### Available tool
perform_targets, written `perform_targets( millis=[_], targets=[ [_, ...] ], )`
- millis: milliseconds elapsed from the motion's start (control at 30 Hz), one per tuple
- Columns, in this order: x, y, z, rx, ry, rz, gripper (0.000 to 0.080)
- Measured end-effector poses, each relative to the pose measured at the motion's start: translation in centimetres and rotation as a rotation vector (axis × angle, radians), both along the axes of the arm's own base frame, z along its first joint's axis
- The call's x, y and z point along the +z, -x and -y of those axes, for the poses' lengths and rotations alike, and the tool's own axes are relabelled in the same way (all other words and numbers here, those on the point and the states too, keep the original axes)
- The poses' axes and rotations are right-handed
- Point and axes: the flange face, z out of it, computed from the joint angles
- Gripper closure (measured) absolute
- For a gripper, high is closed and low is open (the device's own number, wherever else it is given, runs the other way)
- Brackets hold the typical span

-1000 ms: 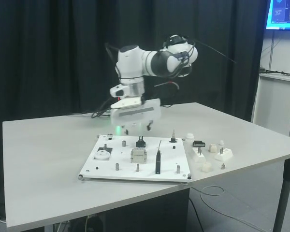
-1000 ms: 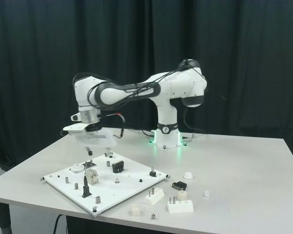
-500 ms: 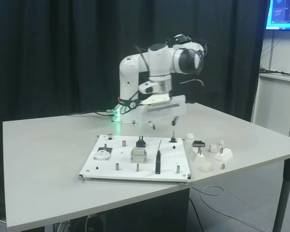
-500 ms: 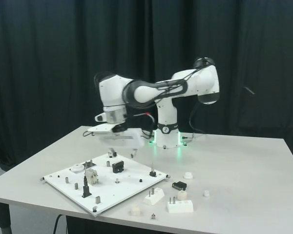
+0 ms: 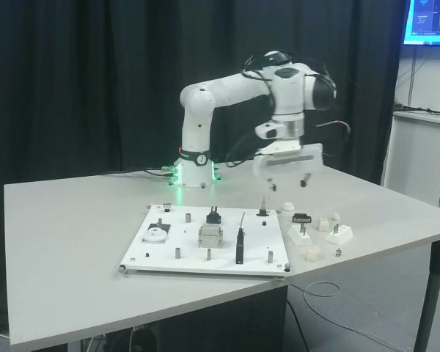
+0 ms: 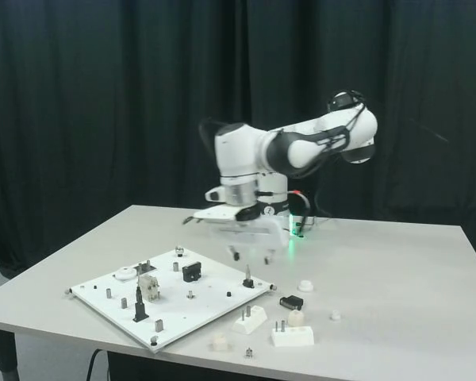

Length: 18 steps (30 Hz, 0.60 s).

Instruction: Pick small gear.

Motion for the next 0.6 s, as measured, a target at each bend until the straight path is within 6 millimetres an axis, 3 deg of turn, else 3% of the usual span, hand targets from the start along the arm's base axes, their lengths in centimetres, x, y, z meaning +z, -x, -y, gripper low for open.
perform_targets(
  millis=[367, 600],
  targets=[
    [-0.8, -0.8, -10.1, -0.092, 0.053, 0.062, 0.0003],
    [-1.7, -1.7, -14.7, -0.122, 0.081, 0.102, 0.0003]
  ],
)
